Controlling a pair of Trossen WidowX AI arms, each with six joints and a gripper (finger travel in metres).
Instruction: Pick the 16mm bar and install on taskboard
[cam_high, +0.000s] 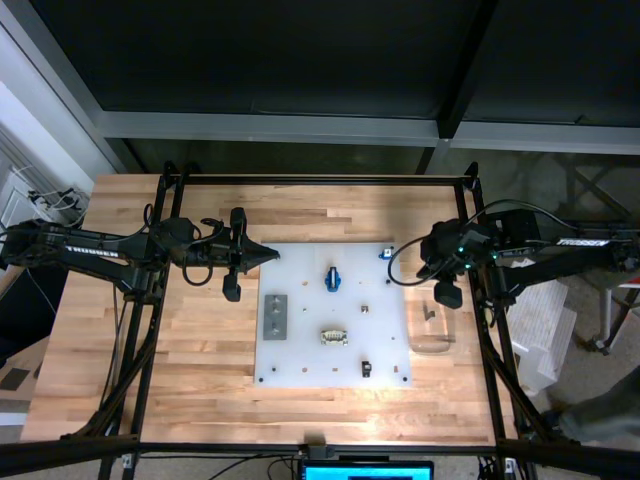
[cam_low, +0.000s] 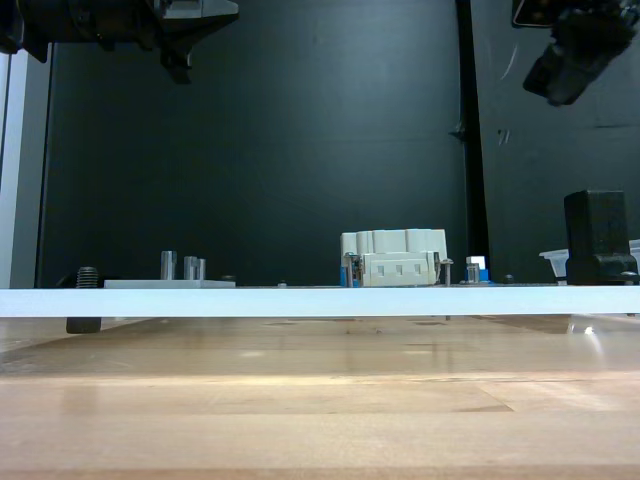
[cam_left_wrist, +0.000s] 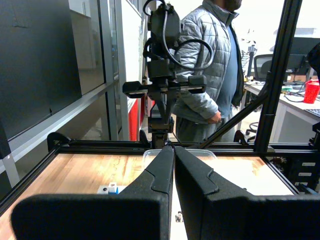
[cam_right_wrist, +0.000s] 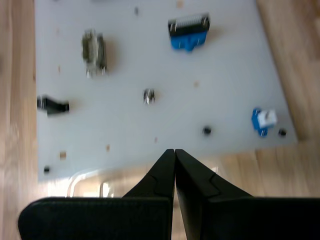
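Note:
A small grey bar (cam_high: 428, 313) lies free in a clear tray (cam_high: 436, 340) just off the right edge of the white task board (cam_high: 300, 350), clear of any seat. My right gripper (cam_high: 423, 268) hangs high over the board's right edge, a little beyond the tray; in the right wrist view it (cam_right_wrist: 174, 150) is shut with nothing between its fingers, and the tray (cam_right_wrist: 85, 181) shows below it. My left gripper (cam_high: 274, 254) hovers over the board's far left corner, shut and empty (cam_left_wrist: 174, 148). In the low view both grippers hang well above the board.
On the board sit a grey block with pegs (cam_high: 274, 315), a blue connector (cam_high: 333, 278), a white connector (cam_high: 334, 337), a black part (cam_high: 367, 368) and a small blue-white piece (cam_high: 385, 253). A black frame (cam_high: 150, 330) surrounds the wooden table. A person (cam_left_wrist: 210, 75) stands behind the table.

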